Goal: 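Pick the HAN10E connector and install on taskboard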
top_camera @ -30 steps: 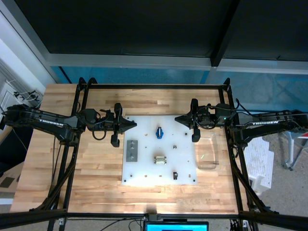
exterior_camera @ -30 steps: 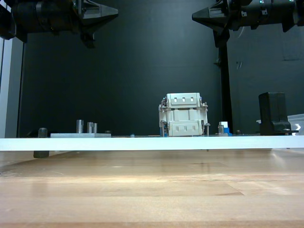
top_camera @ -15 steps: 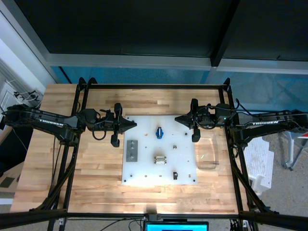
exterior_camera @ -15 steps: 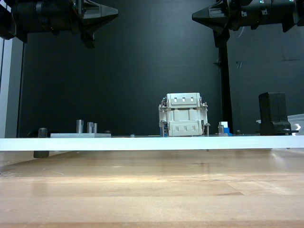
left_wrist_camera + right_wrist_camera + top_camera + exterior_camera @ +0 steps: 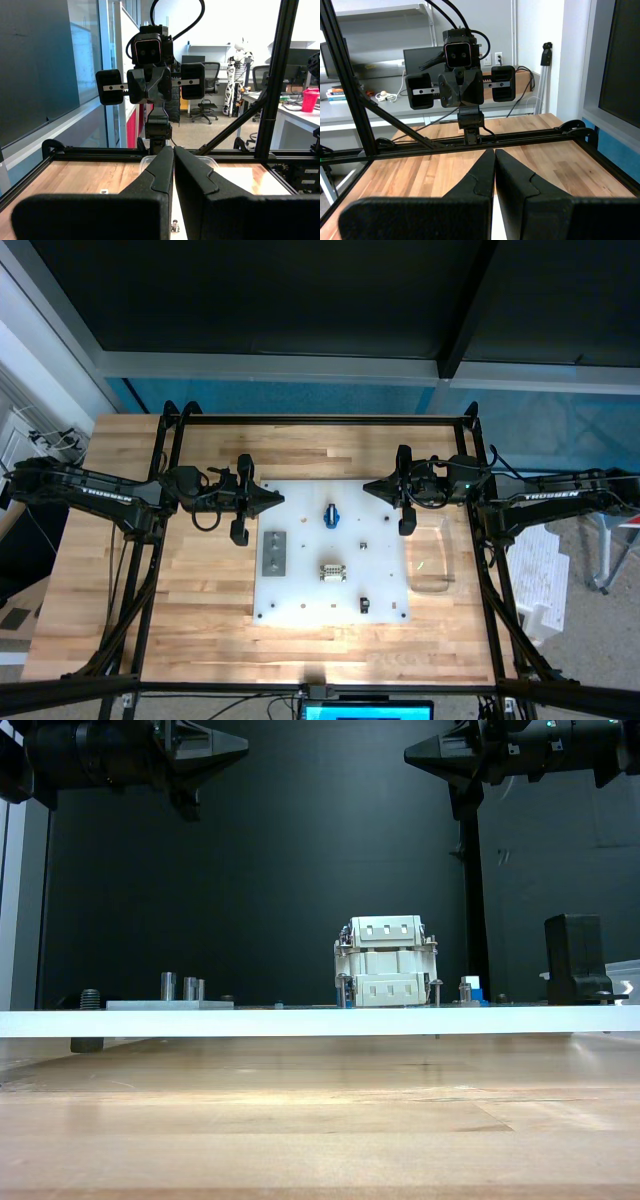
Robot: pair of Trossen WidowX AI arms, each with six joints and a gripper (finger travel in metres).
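A: Wood tabletop with a black frame around it. We've got the taskboard lying flat in the middle.
B: Where's the HAN10E connector?
A: The HAN10E connector is on the taskboard, about at its centre. It stands upright, beige-grey, with screws at both ends. Nothing is touching it.
B: Left end effector?
A: The left end effector hangs high over the taskboard's far-left corner, pointing inward. In its wrist view we see the jaws pressed together with only a thin seam and nothing between them.
B: And the right one?
A: The right end effector is likewise high, over the taskboard's far edge toward the right side. It points inward at the left one. Jaws closed tip to tip, empty.
B: What else do we see on the taskboard?
A: Grey metal block near its left edge. Blue part toward its far edge. Tiny black part toward its near-right corner. A clear tray sits on the tabletop just off the taskboard's right edge.
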